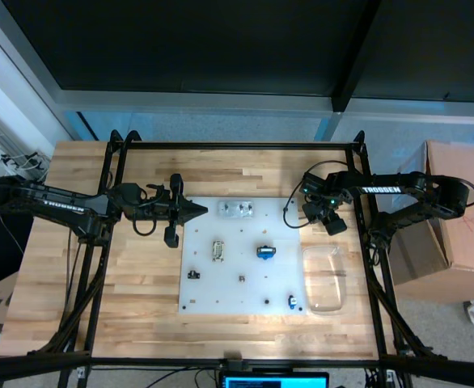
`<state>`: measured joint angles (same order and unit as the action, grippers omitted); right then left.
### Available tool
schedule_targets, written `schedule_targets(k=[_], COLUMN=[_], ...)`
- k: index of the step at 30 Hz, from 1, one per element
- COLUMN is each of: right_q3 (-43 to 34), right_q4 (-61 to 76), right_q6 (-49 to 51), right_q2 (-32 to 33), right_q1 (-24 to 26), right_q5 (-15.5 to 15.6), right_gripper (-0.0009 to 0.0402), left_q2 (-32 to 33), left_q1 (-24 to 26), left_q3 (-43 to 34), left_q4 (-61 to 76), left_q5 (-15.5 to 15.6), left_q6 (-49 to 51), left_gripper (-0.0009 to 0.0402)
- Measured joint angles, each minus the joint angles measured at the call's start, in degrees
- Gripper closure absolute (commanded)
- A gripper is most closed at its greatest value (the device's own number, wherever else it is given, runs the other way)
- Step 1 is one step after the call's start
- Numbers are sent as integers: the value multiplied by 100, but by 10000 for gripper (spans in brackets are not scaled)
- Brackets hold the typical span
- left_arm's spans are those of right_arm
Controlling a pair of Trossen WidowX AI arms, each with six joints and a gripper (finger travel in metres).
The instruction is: Remove the RJ45 connector from the taskboard and place in the container
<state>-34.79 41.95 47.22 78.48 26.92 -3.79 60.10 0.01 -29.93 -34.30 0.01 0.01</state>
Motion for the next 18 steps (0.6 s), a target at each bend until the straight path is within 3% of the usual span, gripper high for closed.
schedule_targets(k=[12, 18], right_q3=[4, 0], right_q4=[-304, -260], right_q6=[-37, -42], right_q2=[11, 7], right_q1=[7, 11], right_q5=[-94, -90], right_gripper=[393, 391], left_q2=[0, 0], left_q1=[0, 0], left_q3=[0, -2], left_q4=[0, 0], left_q5=[0, -2], left_q6=[2, 0], left_gripper=[393, 393])
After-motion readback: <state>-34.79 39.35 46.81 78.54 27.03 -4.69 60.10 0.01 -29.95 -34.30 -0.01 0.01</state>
